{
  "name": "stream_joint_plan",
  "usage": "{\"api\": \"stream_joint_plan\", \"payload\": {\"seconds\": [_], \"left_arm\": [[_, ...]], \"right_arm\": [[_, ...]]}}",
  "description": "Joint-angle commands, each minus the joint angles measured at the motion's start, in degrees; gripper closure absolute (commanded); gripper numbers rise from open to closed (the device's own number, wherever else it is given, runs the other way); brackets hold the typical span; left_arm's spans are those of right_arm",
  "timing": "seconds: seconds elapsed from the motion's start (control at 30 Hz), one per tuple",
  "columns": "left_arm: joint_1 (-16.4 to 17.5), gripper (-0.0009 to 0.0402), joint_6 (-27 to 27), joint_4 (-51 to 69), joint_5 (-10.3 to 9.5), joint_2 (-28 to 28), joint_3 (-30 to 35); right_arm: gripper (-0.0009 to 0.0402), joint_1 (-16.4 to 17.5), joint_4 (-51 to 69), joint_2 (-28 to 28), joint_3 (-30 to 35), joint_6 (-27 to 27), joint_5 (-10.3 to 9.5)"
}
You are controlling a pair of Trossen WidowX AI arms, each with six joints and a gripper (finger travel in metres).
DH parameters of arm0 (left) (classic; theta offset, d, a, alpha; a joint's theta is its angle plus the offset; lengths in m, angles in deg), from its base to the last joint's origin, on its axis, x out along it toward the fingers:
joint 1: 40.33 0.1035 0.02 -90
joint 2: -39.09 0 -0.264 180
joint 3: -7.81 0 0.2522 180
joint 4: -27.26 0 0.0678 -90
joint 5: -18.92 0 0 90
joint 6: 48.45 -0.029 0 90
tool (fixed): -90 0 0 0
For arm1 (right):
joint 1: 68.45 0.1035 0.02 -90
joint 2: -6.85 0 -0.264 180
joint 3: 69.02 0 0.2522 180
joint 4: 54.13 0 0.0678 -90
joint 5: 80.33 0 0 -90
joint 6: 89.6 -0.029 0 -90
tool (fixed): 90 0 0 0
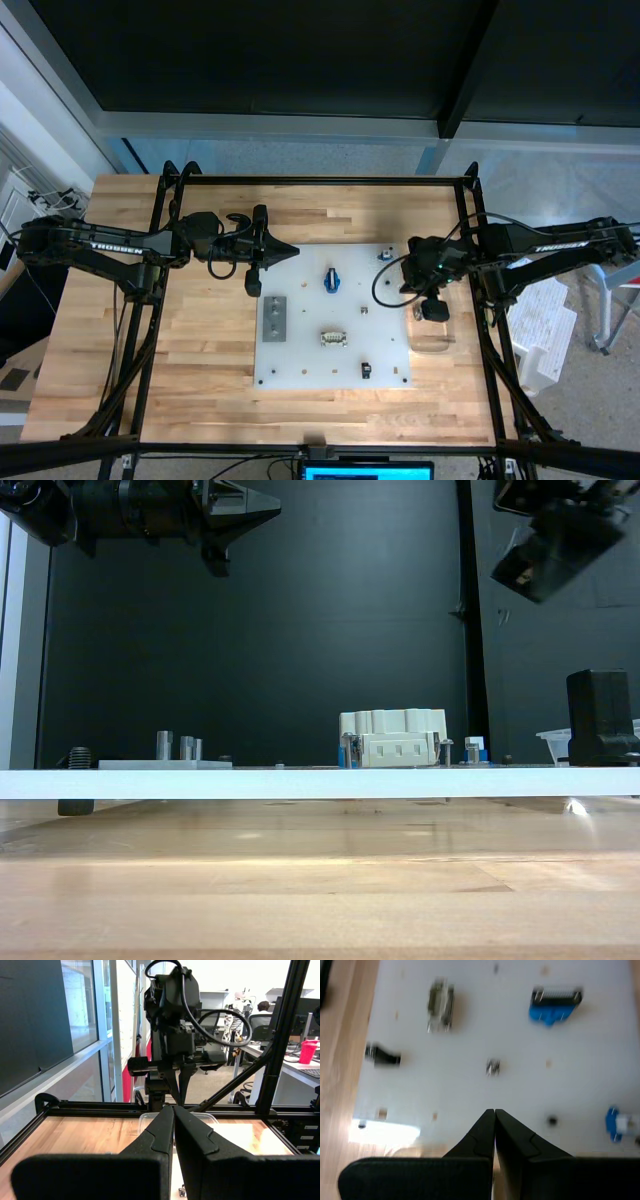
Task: Pick the HAN10E connector and install on the hub
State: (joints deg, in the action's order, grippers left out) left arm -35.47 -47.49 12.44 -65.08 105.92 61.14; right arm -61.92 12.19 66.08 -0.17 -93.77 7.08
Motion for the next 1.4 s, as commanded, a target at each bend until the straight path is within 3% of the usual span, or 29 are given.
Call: {"api": "stream_joint_plan", "payload": {"seconds": [0.03, 0.43, 0.77, 0.83, 0.97, 1.13, 1.4], "left_arm": [[0.0, 0.0393, 0.0, 0.0, 0.02, 0.0, 0.0], [0.0, 0.0393, 0.0, 0.0, 0.02, 0.0, 0.0], [0.0, 0.0393, 0.0, 0.0, 0.02, 0.0, 0.0], [0.0, 0.0393, 0.0, 0.0, 0.02, 0.0, 0.0], [0.0, 0.0393, 0.0, 0.0, 0.02, 0.0, 0.0], [0.0, 0.0393, 0.0, 0.0, 0.02, 0.0, 0.0], [0.0, 0.0393, 0.0, 0.0, 0.02, 0.0, 0.0]], "right_arm": [[0.0393, 1.1, 5.6, 0.0, 0.3, -0.4, -0.02], [0.0393, 4.0, 17.9, 0.1, 0.7, -1.5, -0.02], [0.0387, 5.6, 19.5, 0.3, 0.6, -2.6, 0.04], [0.0374, 5.7, 19.5, 0.3, 0.5, -2.9, 0.17], [0.0331, 6.9, 19.7, 0.7, -0.3, -4.5, 2.93], [0.0268, 7.4, 19.5, 1.7, -2.1, -5.6, 3.39], [0.0183, 8.9, 18.2, 3.4, -4.2, -6.9, 5.97]]}}
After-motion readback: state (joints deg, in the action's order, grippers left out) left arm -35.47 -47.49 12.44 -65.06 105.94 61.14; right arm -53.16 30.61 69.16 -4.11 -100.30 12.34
